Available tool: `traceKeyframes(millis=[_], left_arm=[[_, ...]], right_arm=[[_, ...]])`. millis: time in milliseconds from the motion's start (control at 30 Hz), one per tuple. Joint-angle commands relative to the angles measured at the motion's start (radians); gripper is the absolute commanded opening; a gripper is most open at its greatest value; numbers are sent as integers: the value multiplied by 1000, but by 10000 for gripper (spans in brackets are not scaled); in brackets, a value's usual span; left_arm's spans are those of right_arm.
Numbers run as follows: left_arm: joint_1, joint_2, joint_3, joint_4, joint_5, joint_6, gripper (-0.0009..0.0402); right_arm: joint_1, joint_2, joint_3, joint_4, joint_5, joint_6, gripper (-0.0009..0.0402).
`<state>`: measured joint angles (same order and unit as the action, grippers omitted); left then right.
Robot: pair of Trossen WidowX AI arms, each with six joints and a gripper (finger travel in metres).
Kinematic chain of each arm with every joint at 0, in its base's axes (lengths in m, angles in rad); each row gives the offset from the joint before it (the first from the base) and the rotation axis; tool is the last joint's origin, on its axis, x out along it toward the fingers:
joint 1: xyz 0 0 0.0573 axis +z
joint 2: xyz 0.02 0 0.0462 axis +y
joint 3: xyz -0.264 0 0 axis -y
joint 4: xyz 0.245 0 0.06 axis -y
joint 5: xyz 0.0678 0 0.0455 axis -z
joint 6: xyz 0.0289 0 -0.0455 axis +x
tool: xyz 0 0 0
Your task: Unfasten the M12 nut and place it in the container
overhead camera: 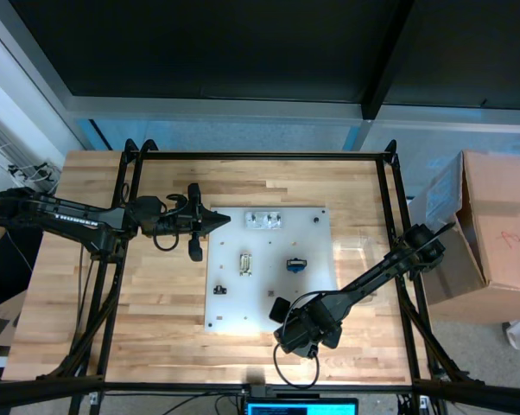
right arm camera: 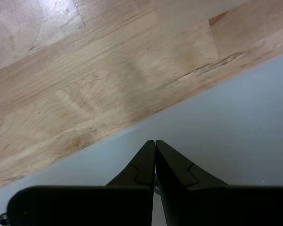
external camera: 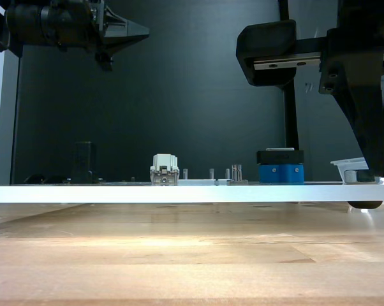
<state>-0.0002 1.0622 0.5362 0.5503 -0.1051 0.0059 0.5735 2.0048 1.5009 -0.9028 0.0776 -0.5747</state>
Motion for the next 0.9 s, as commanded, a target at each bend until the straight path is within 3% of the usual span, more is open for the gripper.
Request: traceKeyframes(millis=[33, 533, 900], left_arm=[[0, 0, 0, 0, 0, 0, 0], [0, 0, 0, 0, 0, 0, 0], [0, 0, 0, 0, 0, 0, 0]], right_arm=[[0, 0, 0, -2, -2, 43, 0], [0, -3, 0, -2, -1, 101, 0], [-48, -132, 2, -32, -3, 891, 0]])
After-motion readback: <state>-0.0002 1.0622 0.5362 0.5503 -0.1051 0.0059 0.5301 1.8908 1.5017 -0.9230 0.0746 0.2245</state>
